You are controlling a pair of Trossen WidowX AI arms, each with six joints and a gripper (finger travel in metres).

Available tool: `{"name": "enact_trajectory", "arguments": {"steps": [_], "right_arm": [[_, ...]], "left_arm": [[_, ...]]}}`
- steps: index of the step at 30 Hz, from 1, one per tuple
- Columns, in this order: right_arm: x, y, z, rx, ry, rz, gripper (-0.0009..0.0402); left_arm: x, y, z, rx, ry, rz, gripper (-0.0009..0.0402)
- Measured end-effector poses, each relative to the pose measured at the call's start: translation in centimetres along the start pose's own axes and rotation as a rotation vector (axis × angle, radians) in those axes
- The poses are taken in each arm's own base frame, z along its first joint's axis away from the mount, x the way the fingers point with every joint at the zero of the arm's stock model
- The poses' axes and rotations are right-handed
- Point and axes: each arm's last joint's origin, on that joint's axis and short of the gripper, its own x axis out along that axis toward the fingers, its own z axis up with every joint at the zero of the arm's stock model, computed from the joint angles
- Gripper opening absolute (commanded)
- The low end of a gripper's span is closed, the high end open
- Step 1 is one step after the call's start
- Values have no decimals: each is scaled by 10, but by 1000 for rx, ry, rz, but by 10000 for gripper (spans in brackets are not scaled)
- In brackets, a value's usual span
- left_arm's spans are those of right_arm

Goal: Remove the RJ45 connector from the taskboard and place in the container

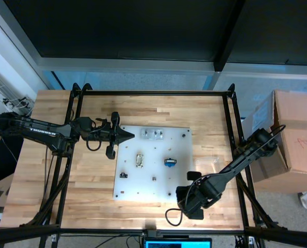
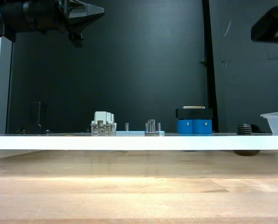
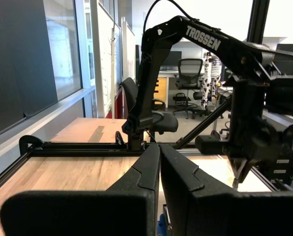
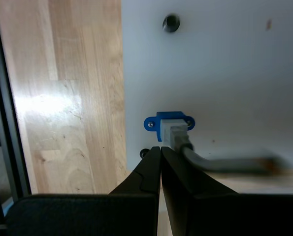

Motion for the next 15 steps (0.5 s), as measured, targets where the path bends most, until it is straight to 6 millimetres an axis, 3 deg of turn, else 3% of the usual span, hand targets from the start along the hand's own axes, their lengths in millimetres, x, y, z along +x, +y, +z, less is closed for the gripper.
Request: {"name": "enact_trajectory", "arguments": {"steps": [15], "right_arm": [[3,3,1,-2,-2,12,0]], "left_arm": [[0,0,0,0,0,0,0]]}}
